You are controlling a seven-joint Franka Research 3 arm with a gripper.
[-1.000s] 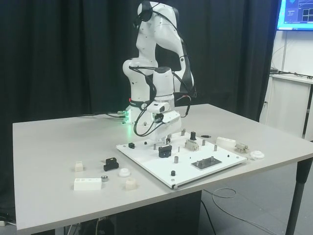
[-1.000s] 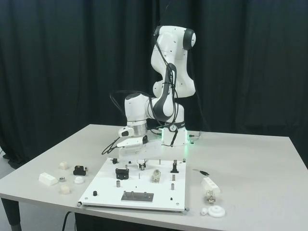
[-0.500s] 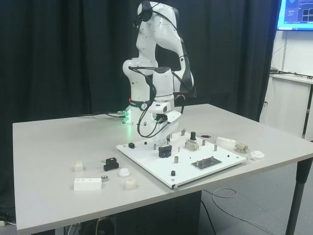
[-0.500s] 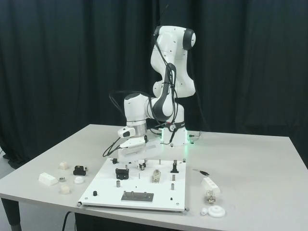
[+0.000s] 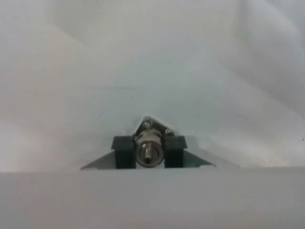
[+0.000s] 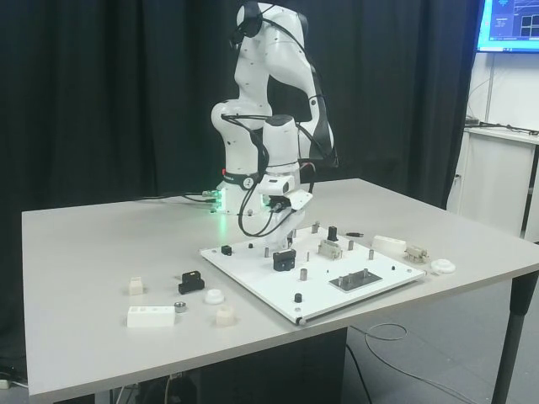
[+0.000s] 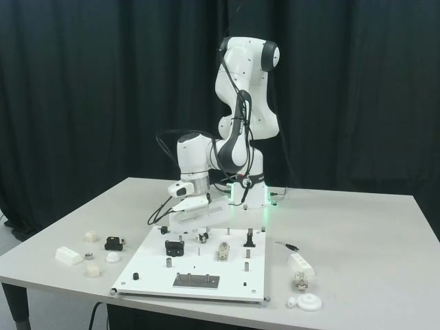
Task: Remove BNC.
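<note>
The BNC connector (image 5: pixel 148 149), a small grey metal barrel, sits between my two black finger pads (image 5: pixel 123 151) in the wrist view, with a grey bracket behind it. My gripper (image 5: pixel 149 153) is shut on the BNC. In the room views the gripper (image 6: pixel 288 234) (image 7: pixel 201 232) reaches down at a tilt to the back part of the white board (image 6: pixel 354 295) (image 7: pixel 144 275). From those views the connector itself is hidden by the hand.
The board carries a black clamp (image 6: pixel 284 259), a black post (image 6: pixel 332 232), several grey pegs and a grey plate (image 6: pixel 352 280). Loose parts lie beside it: a white block (image 6: pixel 152 316), a black piece (image 6: pixel 191 280), and white pieces (image 6: pixel 388 243) on the other side.
My wrist has turned and tilted about the spot on the board while the fingertips stayed in place. Nothing else on the table has moved.
</note>
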